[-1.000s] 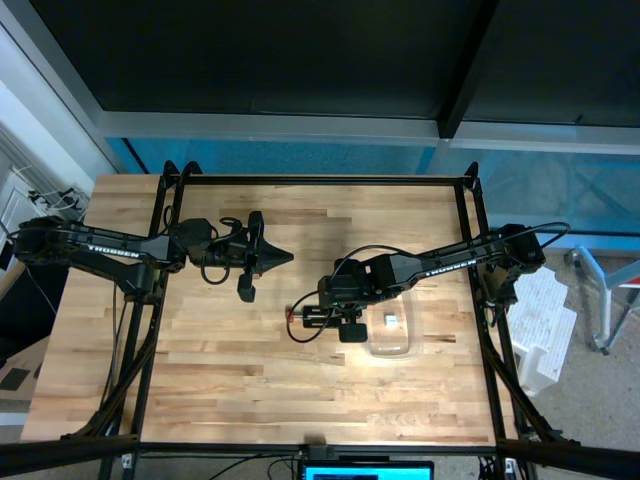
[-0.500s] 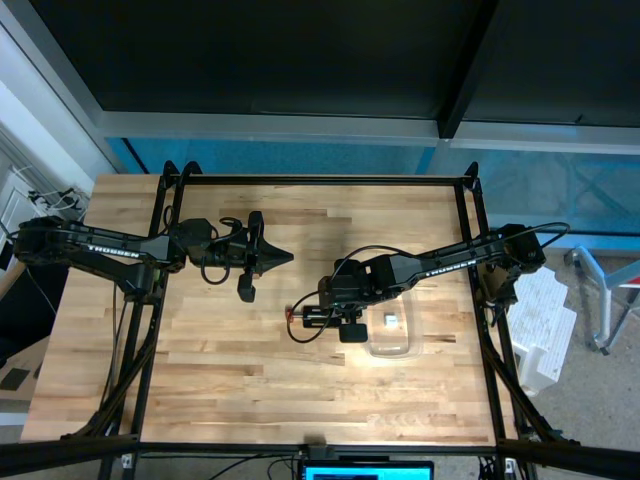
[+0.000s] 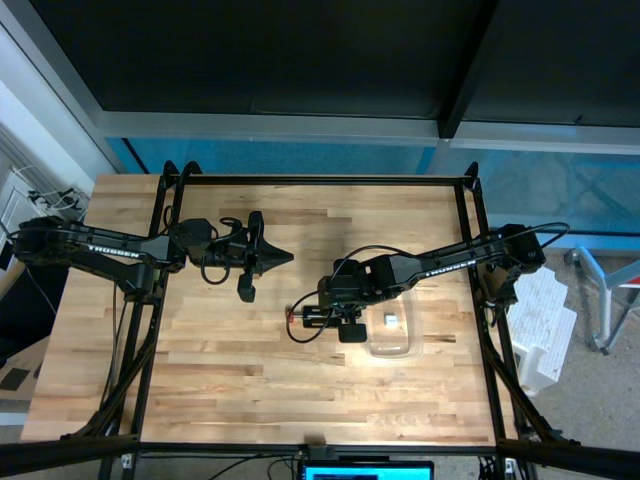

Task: Pick the usb-c connector and install on the hub

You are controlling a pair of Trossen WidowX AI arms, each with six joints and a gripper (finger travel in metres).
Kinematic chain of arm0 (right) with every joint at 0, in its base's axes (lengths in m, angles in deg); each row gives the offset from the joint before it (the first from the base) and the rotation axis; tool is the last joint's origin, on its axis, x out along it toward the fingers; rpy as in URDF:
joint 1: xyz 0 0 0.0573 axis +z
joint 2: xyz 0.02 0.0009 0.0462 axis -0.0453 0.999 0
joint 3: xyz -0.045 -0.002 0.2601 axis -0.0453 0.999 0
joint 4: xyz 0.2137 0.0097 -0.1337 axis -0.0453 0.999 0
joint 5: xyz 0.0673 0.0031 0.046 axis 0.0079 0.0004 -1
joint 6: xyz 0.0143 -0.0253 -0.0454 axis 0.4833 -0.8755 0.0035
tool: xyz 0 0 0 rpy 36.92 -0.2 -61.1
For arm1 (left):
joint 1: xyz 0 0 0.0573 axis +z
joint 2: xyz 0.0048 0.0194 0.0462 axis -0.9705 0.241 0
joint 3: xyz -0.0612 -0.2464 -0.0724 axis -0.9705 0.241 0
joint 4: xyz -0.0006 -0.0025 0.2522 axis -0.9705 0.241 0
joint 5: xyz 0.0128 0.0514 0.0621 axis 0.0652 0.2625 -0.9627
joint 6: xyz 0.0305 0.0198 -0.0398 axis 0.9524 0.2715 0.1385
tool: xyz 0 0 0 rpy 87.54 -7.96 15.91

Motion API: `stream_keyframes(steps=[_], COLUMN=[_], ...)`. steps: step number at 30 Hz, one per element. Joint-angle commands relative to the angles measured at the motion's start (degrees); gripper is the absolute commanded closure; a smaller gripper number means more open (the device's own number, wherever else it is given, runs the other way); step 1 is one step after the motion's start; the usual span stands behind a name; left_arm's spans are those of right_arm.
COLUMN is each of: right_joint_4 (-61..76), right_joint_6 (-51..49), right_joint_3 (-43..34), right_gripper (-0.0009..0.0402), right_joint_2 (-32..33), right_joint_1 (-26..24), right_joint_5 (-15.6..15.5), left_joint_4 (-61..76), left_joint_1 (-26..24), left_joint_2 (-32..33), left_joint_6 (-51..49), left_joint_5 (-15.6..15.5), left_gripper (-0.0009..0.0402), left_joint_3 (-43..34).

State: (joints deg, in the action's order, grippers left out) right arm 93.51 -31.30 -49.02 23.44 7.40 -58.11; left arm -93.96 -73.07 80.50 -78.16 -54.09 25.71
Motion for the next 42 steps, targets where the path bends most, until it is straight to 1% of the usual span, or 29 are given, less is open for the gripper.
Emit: stream_keyframes(steps=[1, 18, 42], right_joint_4=[0.2, 0.7, -2.4], right_joint_6=[0.0, 0.0, -0.2], right_joint_3=[0.3, 0.5, 3.3], right_gripper=[0.0393, 0.0393, 0.0393], right_joint_2=[0.0, -0.4, 0.0], right_joint_1=[0.0, 0.0, -0.4], right_joint_5=[0.0, 0.0, -0.1], left_joint_4=[0.0, 0.0, 0.0], left_joint_1=[0.0, 0.0, 0.0], left_joint_2=[0.0, 0.0, 0.0], left_joint_6=[0.0, 0.0, 0.0], left_joint_5=[0.0, 0.0, 0.0], left_gripper=[0.0393, 0.0393, 0.0393], left_joint_3=[0.0, 0.0, 0.0])
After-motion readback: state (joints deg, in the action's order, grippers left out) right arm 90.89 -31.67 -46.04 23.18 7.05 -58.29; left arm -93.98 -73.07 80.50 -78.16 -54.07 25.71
